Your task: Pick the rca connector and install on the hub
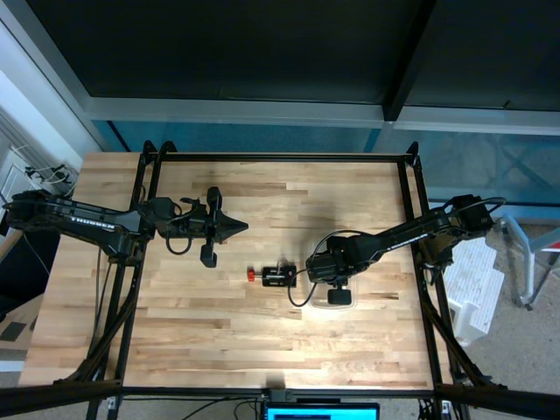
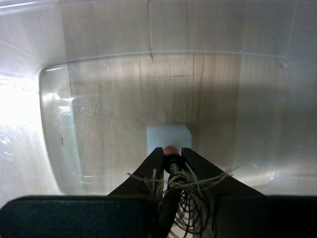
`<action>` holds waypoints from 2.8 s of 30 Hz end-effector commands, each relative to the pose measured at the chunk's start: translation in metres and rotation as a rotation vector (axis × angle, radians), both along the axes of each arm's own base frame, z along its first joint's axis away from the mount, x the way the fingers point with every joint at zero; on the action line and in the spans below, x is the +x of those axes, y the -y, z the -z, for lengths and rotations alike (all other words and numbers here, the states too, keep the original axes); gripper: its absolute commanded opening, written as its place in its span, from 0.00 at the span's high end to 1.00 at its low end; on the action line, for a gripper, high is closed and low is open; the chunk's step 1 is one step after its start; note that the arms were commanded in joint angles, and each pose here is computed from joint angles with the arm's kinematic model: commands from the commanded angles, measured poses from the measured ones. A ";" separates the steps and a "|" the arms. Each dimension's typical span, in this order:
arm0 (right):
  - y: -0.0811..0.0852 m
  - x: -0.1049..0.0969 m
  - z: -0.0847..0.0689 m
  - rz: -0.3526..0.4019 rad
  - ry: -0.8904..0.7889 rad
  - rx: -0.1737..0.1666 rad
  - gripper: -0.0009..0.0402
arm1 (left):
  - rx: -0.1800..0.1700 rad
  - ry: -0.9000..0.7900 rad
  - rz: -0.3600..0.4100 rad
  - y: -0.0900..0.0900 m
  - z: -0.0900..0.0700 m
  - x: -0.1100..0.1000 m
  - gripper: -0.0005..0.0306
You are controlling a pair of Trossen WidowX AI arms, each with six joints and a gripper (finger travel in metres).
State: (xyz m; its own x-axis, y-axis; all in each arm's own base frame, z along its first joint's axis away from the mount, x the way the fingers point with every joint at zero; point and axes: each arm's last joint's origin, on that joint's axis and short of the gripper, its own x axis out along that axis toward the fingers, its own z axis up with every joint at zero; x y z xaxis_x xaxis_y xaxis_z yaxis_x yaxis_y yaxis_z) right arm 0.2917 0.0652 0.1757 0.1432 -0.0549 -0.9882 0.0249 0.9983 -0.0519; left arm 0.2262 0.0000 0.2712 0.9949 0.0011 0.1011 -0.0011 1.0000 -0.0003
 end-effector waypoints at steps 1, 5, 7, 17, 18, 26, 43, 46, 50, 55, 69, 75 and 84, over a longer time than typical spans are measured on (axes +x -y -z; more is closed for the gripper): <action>0.000 0.000 0.000 -0.004 0.000 0.000 0.93 | 0.000 0.000 0.000 0.000 0.000 0.000 0.98; 0.000 0.000 0.000 -0.009 -0.001 -0.001 0.95 | 0.000 0.000 0.000 0.000 0.000 0.000 0.98; 0.000 0.000 0.000 -0.010 -0.001 -0.001 0.96 | 0.000 0.000 0.000 0.000 0.000 0.000 0.98; 0.000 -0.001 -0.005 -0.014 0.011 0.004 0.98 | 0.000 0.000 0.000 0.000 0.000 0.000 0.98; 0.000 -0.001 -0.007 -0.014 0.014 0.004 0.98 | 0.000 0.000 0.000 0.000 0.000 0.000 0.98; 0.001 -0.001 -0.032 -0.016 0.037 0.006 0.98 | 0.000 0.000 0.000 0.000 0.000 0.000 0.98; 0.001 0.000 -0.064 -0.016 0.061 0.010 0.98 | 0.000 0.000 0.000 0.000 0.000 0.000 0.98; 0.002 0.006 -0.076 -0.006 0.099 0.018 0.98 | 0.000 0.000 0.000 0.000 0.000 0.000 0.98; 0.004 0.016 -0.082 0.007 0.097 0.017 0.98 | 0.000 0.000 0.000 0.000 0.000 0.000 0.98; 0.005 0.033 -0.079 0.018 0.092 0.015 0.98 | 0.000 0.000 0.000 0.000 0.000 0.000 0.98; 0.001 0.079 -0.073 0.026 0.109 0.016 0.98 | 0.000 0.000 0.000 0.000 0.000 0.000 0.98; 0.000 0.093 -0.070 0.019 0.114 0.015 0.98 | 0.000 0.000 0.000 0.000 0.000 0.000 0.98; -0.001 0.099 -0.064 0.016 0.128 0.002 0.98 | 0.000 0.000 0.000 0.000 0.000 0.000 0.98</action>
State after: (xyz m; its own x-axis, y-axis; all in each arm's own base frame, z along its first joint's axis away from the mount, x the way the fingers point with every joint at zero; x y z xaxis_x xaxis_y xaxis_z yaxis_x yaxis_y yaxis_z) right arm 0.3899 0.0657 0.2410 0.2643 -0.0470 -0.9633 0.0465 0.9983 -0.0360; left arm 0.2263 0.0000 0.2711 0.9949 0.0011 0.1007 -0.0011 1.0000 -0.0003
